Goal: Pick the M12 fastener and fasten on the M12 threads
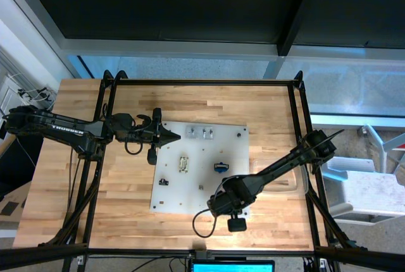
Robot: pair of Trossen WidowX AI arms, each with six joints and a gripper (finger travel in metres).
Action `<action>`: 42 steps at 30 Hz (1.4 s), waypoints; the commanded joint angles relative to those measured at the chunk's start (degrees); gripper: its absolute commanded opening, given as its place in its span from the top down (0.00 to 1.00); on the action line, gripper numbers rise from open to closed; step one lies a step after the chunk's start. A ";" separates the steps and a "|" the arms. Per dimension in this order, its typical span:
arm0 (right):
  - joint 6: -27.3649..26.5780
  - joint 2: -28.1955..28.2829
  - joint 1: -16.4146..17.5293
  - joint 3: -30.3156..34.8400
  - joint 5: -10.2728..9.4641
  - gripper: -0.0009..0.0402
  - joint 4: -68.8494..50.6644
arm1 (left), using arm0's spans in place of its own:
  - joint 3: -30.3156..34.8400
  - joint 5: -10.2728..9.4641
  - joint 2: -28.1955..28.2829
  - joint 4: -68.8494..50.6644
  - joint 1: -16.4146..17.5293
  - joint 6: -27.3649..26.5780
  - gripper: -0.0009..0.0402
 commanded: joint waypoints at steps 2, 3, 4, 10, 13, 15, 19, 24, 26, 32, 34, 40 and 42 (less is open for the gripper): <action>0.09 -0.70 0.17 0.11 0.22 0.98 -0.24 | 0.02 0.00 0.00 0.04 0.00 0.02 0.98; 0.09 -0.74 0.20 0.20 0.57 0.98 -0.22 | 0.02 0.00 0.00 0.02 0.02 0.02 0.98; 0.11 -0.79 0.20 0.28 1.11 0.98 -0.22 | 0.02 0.00 0.02 -0.02 0.00 0.02 0.98; 2.27 -0.72 0.17 0.52 8.92 0.98 0.96 | 0.02 0.00 0.00 0.02 0.00 0.02 0.98; 5.40 -0.66 0.17 0.52 12.72 0.98 1.29 | 0.02 0.00 0.02 -0.04 0.00 0.02 0.98; 7.06 -0.66 0.17 0.50 13.79 0.98 1.31 | 0.02 0.00 0.02 0.02 0.00 0.02 0.98; 9.44 -0.04 0.24 0.50 13.88 0.98 1.36 | 0.02 0.00 0.02 -0.02 0.00 0.02 0.98; 9.57 1.07 0.42 0.42 13.79 0.98 2.40 | 0.02 0.00 0.02 0.00 0.02 0.02 0.98; 9.62 1.07 0.46 0.42 13.25 0.98 3.17 | 0.02 0.00 0.02 0.00 0.00 0.02 0.98; 9.64 0.96 0.46 0.57 8.33 0.98 3.80 | 0.02 0.02 0.02 0.00 0.02 0.02 0.98; 9.49 0.96 0.44 0.57 7.17 0.98 3.78 | 0.02 0.02 0.02 0.00 0.00 0.02 0.98; 9.14 0.94 0.42 0.57 5.77 0.98 3.48 | 0.02 0.00 0.02 0.00 0.00 0.02 0.98; 9.14 0.81 0.42 0.57 5.81 0.98 3.19 | 0.02 0.02 0.02 -0.02 0.00 0.02 0.98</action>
